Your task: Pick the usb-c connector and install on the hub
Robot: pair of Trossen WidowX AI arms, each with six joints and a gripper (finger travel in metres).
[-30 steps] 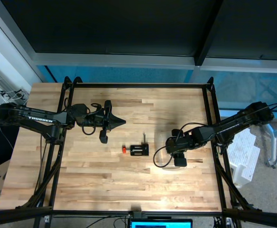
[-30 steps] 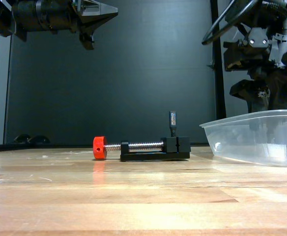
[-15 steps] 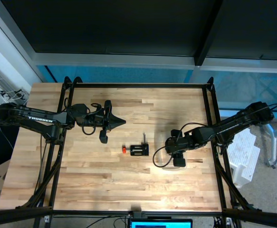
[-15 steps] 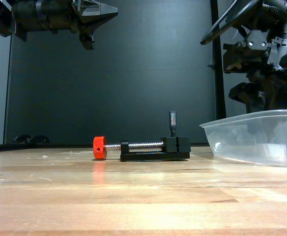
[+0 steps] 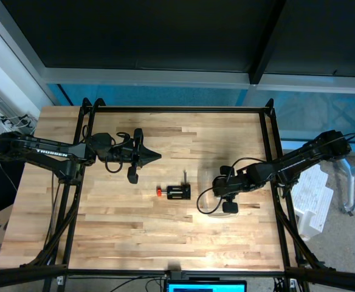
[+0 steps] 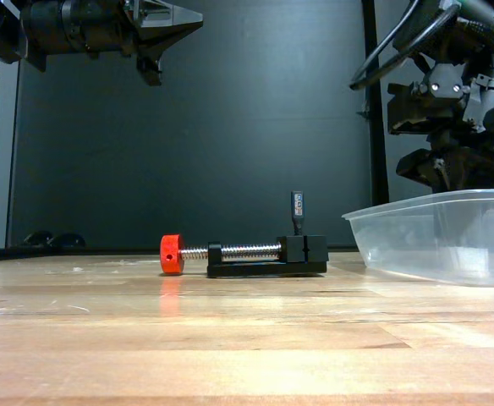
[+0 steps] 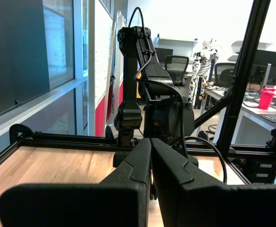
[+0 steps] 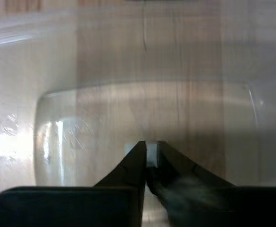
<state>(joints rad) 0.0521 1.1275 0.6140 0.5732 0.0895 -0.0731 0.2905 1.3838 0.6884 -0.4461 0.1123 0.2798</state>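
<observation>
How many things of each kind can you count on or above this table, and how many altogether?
1 tub, clear plastic
1 clamp, red knob
1 hub, upright in the clamp
2 grippers: left gripper raised over the table's left half, right gripper above the tub
1 connector, held in the right gripper, clear of the hub
Total: 6

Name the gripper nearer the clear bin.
Right. The right gripper hangs over the clear bin, pointing into it; the left gripper is raised, well left of it.
</observation>
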